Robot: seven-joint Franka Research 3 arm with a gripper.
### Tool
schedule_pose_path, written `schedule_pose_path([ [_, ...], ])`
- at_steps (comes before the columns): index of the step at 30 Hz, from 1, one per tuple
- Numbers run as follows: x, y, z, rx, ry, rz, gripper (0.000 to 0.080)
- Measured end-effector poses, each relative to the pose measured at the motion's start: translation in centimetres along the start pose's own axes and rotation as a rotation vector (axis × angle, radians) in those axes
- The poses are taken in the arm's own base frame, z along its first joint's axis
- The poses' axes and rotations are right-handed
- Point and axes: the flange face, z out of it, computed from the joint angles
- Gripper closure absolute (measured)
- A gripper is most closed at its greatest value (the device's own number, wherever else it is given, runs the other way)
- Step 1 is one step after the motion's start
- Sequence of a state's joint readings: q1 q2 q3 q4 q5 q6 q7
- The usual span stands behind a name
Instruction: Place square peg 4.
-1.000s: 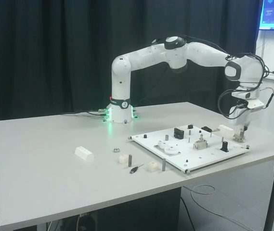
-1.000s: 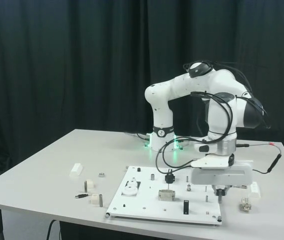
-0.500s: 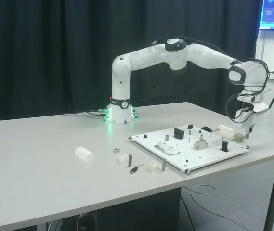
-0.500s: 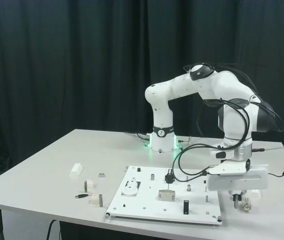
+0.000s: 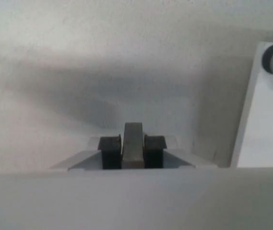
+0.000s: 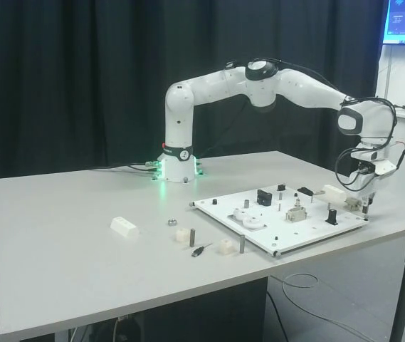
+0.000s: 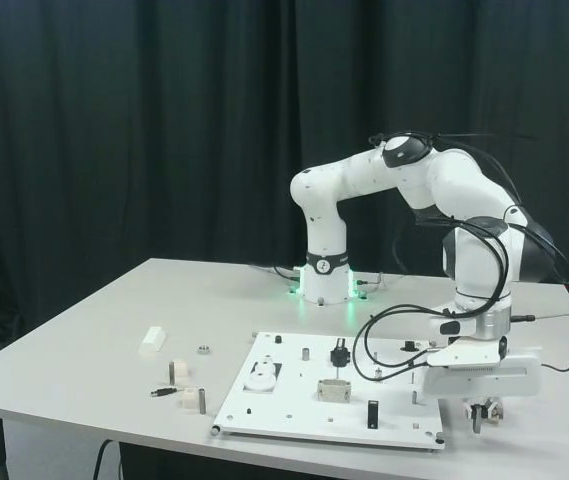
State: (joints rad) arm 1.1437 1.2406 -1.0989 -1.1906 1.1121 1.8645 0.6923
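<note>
My gripper [image 5: 133,149] closed on square peg 4 [image 5: 133,143], grey, clamped upright between black fingertips [image 5: 109,147]. Gripper [image 7: 476,413] low over grey tabletop [image 7: 94,340], just off far edge of white assembly board [image 7: 294,410], beside small metal part [image 7: 493,408]. In wrist view, board corner [image 5: 263,124] near peg, not touching. White blocks [image 6: 124,226] sit well apart on tabletop.

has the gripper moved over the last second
Yes. In the second room view the gripper has swung outward past the white board's edge, over bare table, shut on the grey peg.
</note>
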Motion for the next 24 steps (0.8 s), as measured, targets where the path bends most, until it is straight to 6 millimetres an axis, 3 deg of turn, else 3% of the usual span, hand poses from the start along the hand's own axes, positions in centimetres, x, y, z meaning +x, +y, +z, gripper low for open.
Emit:
schedule_pose_path([
  [19, -0.58, -0.28, 0.64, -0.007, 0.01, -0.034, 0.0706],
  [20, -0.59, -0.3, 0.58, -0.006, 0.01, -0.035, 0.0206],
  [24, -0.6, -0.39, 0.21, -0.004, 0.011, -0.037, 0.0206],
])
